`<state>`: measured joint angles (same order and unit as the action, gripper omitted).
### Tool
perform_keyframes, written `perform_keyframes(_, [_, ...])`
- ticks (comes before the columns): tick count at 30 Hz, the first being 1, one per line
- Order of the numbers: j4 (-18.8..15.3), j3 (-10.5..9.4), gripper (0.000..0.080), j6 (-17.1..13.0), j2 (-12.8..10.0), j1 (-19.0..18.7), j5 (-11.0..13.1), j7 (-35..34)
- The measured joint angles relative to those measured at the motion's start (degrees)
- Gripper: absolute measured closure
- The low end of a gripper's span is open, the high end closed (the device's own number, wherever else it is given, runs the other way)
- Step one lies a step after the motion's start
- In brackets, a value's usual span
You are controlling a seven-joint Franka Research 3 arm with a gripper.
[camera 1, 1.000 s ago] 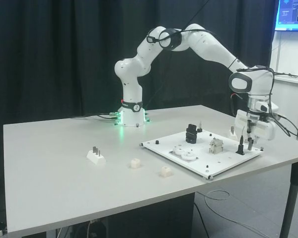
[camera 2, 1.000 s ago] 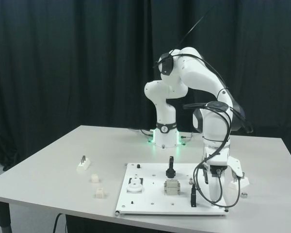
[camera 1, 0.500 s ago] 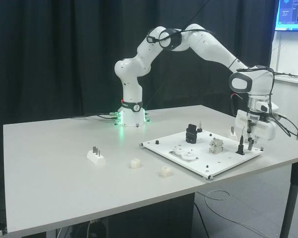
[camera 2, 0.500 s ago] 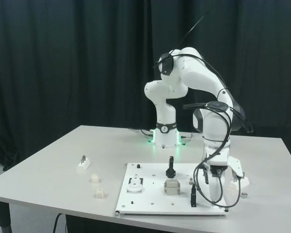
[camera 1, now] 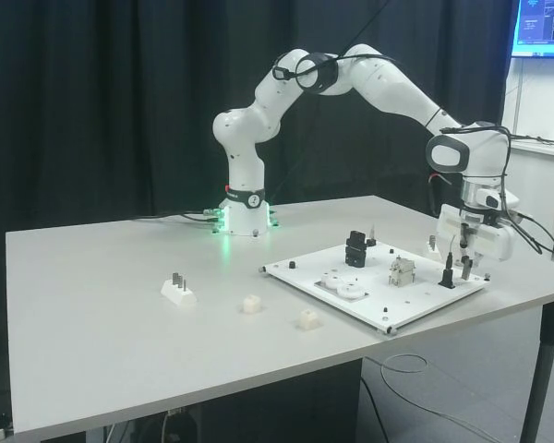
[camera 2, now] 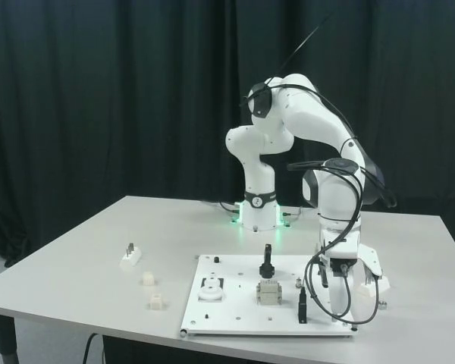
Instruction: Insert square peg 4.
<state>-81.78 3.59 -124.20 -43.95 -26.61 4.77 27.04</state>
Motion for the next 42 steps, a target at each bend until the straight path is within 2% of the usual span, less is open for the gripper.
perform_keyframes(23, [0.3, 0.05, 0.0652, 1.8, 0.0, -0.1, 0.0, 0.8])
perform_keyframes(42, [0.3, 0.05, 0.0652, 1.8, 0.0, -0.2, 0.8, 0.6])
